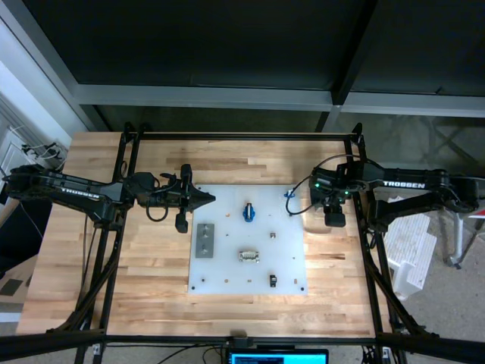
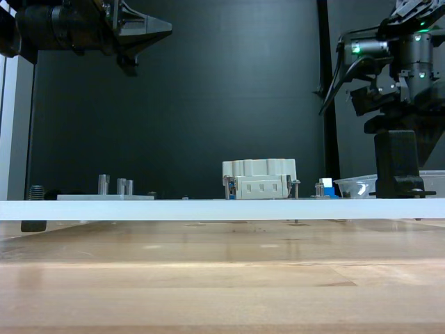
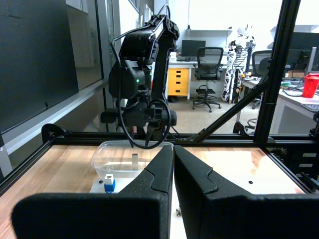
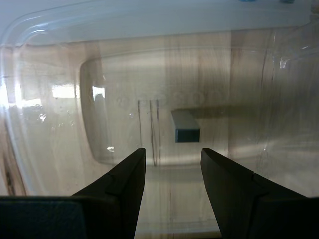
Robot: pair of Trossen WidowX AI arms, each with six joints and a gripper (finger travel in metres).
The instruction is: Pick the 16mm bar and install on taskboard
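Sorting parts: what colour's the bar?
Dark grey, right wrist view. Right pincer above bar, left pincer over taskboard.

You are looking at two hands: the left hand [image 1: 211, 199] hanging over the far left corner of the one taskboard [image 1: 227, 277], the right hand [image 4: 173, 151] hanging over one clear tray [image 4: 50, 124]. You are counting one 16mm bar [image 4: 185, 127] in that tray, and on the board one grey block [image 1: 204, 237], one blue fitting [image 1: 249, 212] and one silver connector [image 1: 248, 257].

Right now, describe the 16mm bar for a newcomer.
The clear plastic tray sits off the taskboard's right edge, under the open right gripper; the shut left gripper hovers over the board's far left corner. Inside the tray is the 16mm bar: a short grey peg, alone.
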